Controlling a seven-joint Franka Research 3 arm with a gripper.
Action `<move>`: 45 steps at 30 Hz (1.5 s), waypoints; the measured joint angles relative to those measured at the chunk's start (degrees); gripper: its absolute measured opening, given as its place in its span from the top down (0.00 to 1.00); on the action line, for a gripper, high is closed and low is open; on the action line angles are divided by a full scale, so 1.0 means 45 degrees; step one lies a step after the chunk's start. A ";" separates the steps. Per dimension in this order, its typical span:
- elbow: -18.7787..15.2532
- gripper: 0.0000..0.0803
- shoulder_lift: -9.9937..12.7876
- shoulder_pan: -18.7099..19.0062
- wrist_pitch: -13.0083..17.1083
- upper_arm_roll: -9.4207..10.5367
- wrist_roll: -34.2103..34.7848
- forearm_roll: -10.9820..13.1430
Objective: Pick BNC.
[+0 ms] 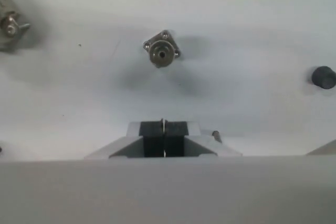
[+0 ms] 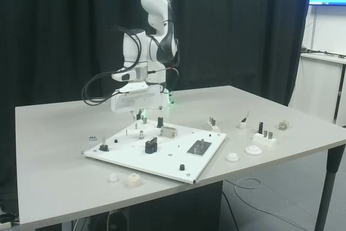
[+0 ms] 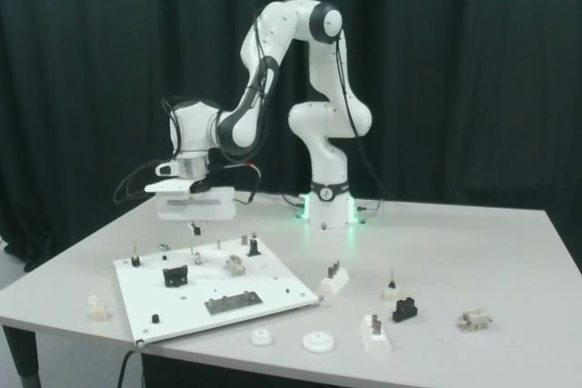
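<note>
The BNC connector (image 1: 161, 53) is a small metal socket on a square flange, standing upright on the white board (image 1: 236, 35). My gripper (image 1: 164, 139) hangs above the board, a little short of the connector, with its black pads pressed together and nothing between them. In the first room view the gripper (image 2: 133, 115) hovers over the board's far left part, just above a small metal post (image 2: 141, 133). The second room view shows the gripper (image 3: 192, 224) over the board's (image 3: 273, 293) back edge.
Another metal connector (image 1: 10, 24) and a black peg (image 1: 323, 77) stand on the board to either side. A black block (image 2: 151, 145), a grey plate (image 2: 199, 147) and a black knob (image 2: 102, 147) also sit on it. Loose white and black parts (image 2: 264, 138) lie on the grey table (image 2: 54, 128).
</note>
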 joint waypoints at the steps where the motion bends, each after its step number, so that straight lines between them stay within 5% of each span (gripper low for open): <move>1: 0.0006 1.00 -0.0036 0.0011 -0.0006 0.0001 0.0094 -0.0057; 18: 0.0309 1.00 -0.0555 0.0104 -0.0053 0.0003 0.1697 -0.1205; 37: 0.0370 1.00 -0.0643 0.0117 -0.0177 0.0059 0.1926 -0.1312; 38: 0.0370 0.85 -0.0643 0.0118 -0.0200 0.0061 0.1927 -0.1312; 39: 0.0370 0.85 -0.0643 0.0118 -0.0217 0.0064 0.1953 -0.1312; 40: 0.0370 0.45 -0.0642 0.0119 -0.0223 0.0067 0.2017 -0.1312; 45: 0.0372 0.45 -0.0625 0.0145 -0.0212 0.0102 0.2225 -0.1312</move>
